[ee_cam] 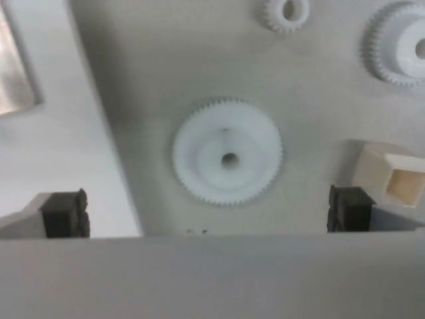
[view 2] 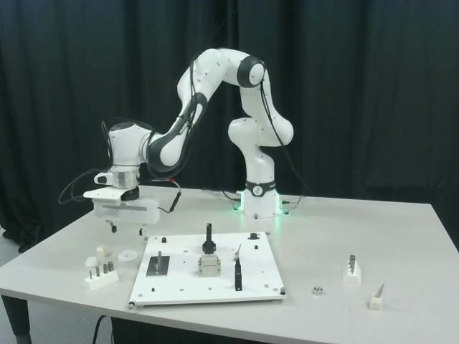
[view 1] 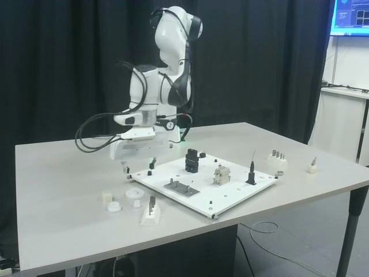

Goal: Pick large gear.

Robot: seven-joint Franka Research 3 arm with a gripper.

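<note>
hovering pincer (ee_cam: 207, 212), spread wide, above large gear (ee_cam: 227, 151) beside board edge (ee_cam: 99, 119)

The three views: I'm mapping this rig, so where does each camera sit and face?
Wrist view: on the wrist, looking down at the large gear; both fingertips show.
First room view: off one table corner, facing the whole arm.
Second room view: across the table from the arm's base, facing it.
Shared: the gear, white board and gripper.

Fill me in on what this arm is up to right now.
The white arm hovers above the grey table with its pincer open over the large gear, which lies flat beside the white board. Nothing is gripped yet. Two smaller gears and a small block lie nearby.
</note>
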